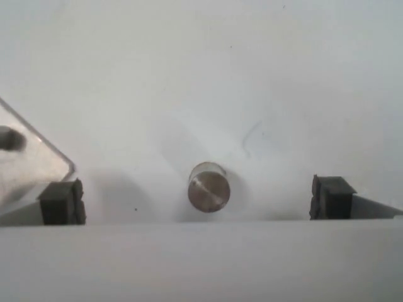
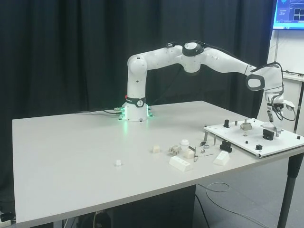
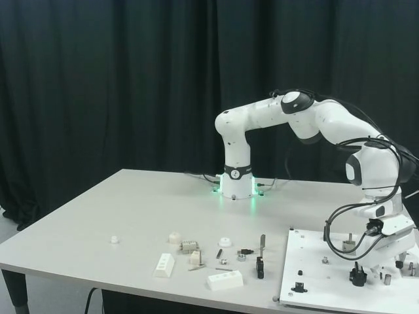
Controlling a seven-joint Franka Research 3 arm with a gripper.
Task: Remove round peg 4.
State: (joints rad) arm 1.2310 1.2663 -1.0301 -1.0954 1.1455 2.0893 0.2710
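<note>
Peg (image 1: 209,187), round and metal with a flat top, stands upright on the white board (image 1: 189,75), seen end-on in the wrist view. It sits between the two black fingertips (image 1: 62,202) of the tool (image 1: 197,200), roughly midway, with clear board showing on either side, so neither pad touches it. The tool is spread wide, its fingers well apart and holding nothing. Beside one fingertip lies the corner of a shiny metal plate (image 1: 31,160) resting on the board.

From the room views, the tool (image 3: 386,252) hangs low over the far end of the white board (image 3: 327,281), which rests on the grey counter (image 3: 98,222) at the edge away from the arm's base (image 3: 237,186), where green lights glow. Small black and metal fittings stand on the board around it. Farther out on the counter lie scattered loose parts, among them white blocks (image 3: 225,280) and a small white cap (image 3: 114,239). Black curtains hang behind.
</note>
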